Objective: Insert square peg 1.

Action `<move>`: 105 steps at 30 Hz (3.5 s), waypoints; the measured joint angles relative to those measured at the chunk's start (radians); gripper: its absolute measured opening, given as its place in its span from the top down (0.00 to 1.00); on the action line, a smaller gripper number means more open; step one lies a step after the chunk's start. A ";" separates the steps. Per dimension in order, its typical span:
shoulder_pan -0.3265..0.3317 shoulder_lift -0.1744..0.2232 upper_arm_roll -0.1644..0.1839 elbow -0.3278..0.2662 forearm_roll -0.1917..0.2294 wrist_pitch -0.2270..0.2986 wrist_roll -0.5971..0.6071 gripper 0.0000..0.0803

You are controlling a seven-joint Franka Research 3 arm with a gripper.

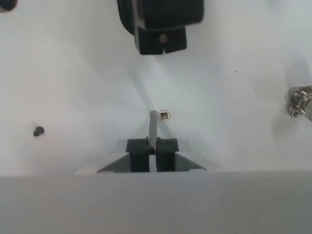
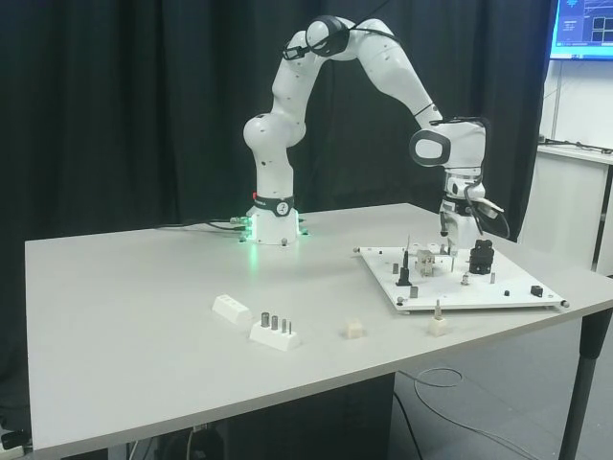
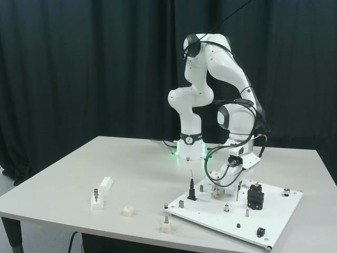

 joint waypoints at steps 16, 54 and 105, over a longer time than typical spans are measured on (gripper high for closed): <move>0.000 -0.001 0.000 0.000 -0.013 0.000 -0.021 0.97; 0.000 -0.001 0.001 -0.004 -0.029 0.012 -0.099 0.97; -0.001 -0.003 0.009 -0.009 -0.103 0.019 -0.286 0.97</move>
